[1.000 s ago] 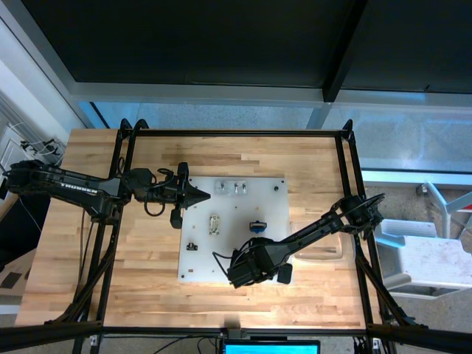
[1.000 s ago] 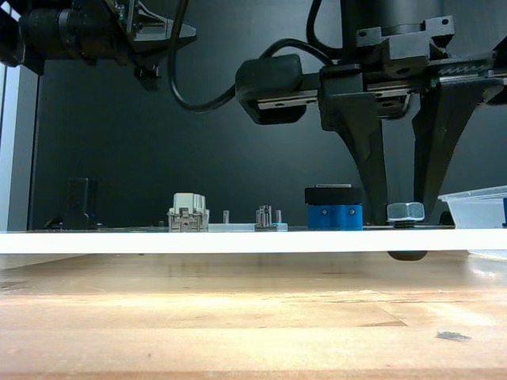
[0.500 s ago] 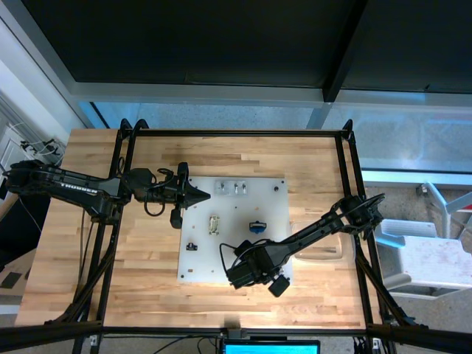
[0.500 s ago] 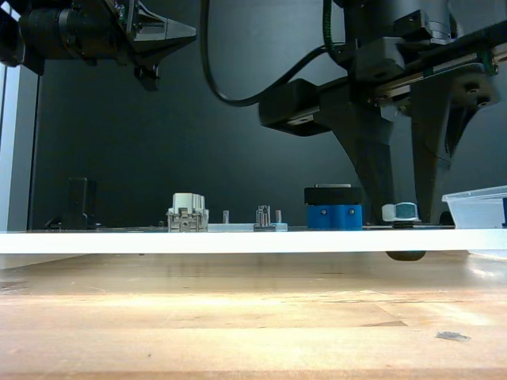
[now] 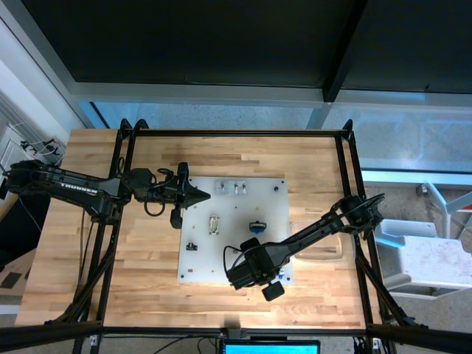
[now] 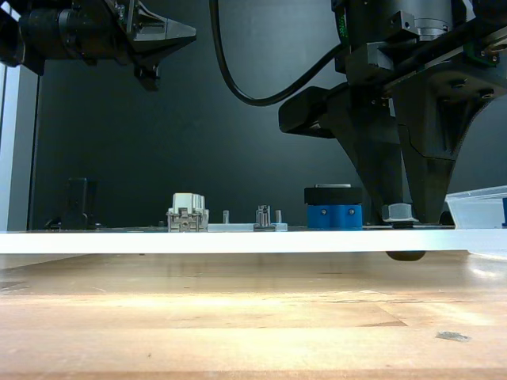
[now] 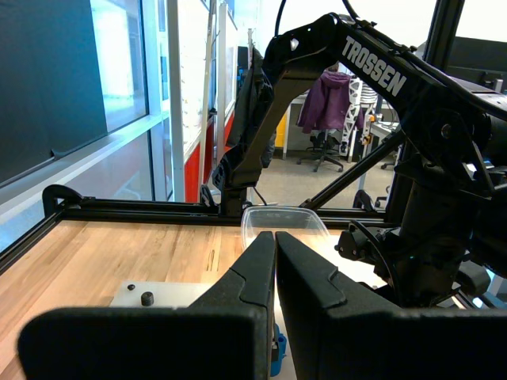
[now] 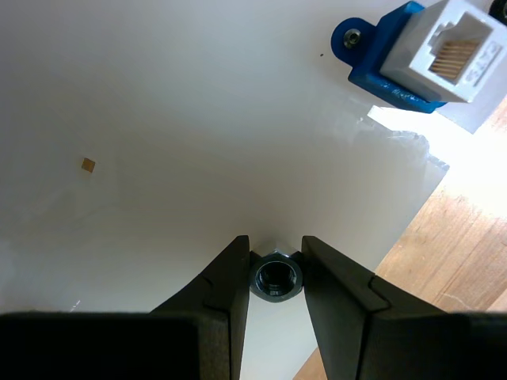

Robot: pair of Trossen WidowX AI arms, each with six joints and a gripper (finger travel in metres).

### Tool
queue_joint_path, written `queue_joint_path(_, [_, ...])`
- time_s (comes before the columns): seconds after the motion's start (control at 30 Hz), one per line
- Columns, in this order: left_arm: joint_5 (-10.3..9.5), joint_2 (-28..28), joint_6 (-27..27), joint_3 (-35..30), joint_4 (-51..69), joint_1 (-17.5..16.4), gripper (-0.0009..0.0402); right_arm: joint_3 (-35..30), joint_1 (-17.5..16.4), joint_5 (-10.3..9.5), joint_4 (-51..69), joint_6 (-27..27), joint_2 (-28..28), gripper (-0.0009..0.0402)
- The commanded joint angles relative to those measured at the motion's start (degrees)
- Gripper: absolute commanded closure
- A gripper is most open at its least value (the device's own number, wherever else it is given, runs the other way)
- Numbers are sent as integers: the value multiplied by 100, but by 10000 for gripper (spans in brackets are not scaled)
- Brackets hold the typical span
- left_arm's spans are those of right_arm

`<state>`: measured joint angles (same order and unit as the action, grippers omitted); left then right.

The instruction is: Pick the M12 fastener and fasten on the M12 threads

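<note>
High view: right gripper [image 5: 274, 279] hangs over the smooth white board's [image 5: 198, 258] 5 o'clock corner, left gripper [image 5: 206, 195] at 10 o'clock, pinched together. Low view: tapered black fingers [image 6: 380, 174] clamp the hexagonal silver nut [image 6: 398, 212] on its stud [image 6: 400, 225]. Right wrist: bare board around, edge close.

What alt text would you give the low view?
The right end effector stands fingers-down at the right side of the white board, shut on a small silver nut beside a blue block; whether the nut is on its stud cannot be told. The left end effector, shut and empty, hangs high at the left, pointing right.
</note>
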<state>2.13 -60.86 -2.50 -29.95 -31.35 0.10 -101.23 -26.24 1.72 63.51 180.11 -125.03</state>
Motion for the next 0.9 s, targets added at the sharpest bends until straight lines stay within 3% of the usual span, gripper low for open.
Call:
queue_joint_path(0.03, [2,0,2,0,-2,-2,393,-2,0,20,-13,-13,0,364])
queue_joint_path(0.67, [2,0,2,0,-2,0,393,-4,2,22,-9,-59,0,362])
queue_joint_path(0.9, [2,0,2,0,-2,-2,393,-4,2,17,-13,-52,0,309])
